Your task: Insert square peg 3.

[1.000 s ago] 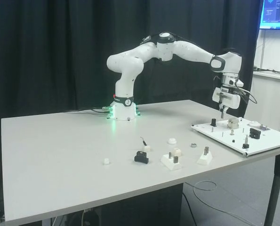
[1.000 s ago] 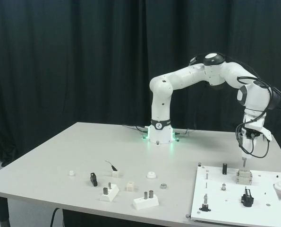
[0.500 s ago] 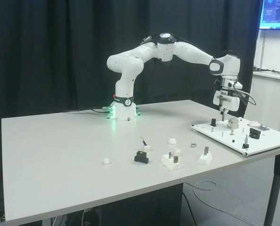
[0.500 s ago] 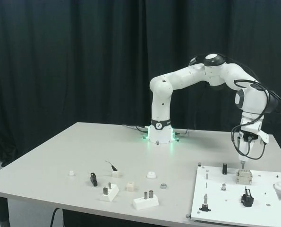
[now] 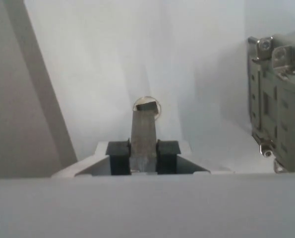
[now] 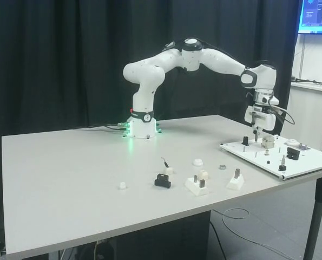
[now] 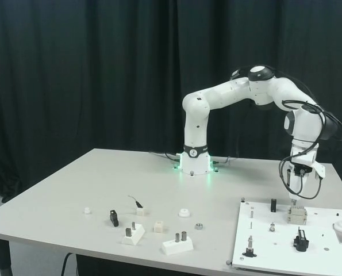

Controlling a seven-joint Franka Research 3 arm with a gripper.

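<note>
My gripper point(image 5: 143, 148) is shut on the square peg point(image 5: 144, 131), a grey metal bar that stands upright between the black pads point(image 5: 118, 154). The peg's lower end sits right over a small round hole point(image 5: 158, 107) in the white board point(image 5: 102, 59); whether it is touching the hole I cannot tell. In the room views the gripper point(image 6: 256, 127) point(image 7: 293, 197) hangs low over the far edge of the white board point(image 6: 307, 161) point(image 7: 274, 250) at the table's right end, with the peg point(image 7: 294, 202) pointing down.
A grey connector block point(image 5: 281, 99) point(image 7: 298, 214) stands on the board close beside the peg, and a black post point(image 7: 273, 204) on the other side. Small pins and a black part point(image 7: 300, 242) dot the board. White peg holders point(image 7: 177, 244) point(image 7: 133, 233) lie on the grey table point(image 7: 73, 190).
The gripper has come down with the peg from well above the board to just over it, and shifted slightly toward the connector block.
</note>
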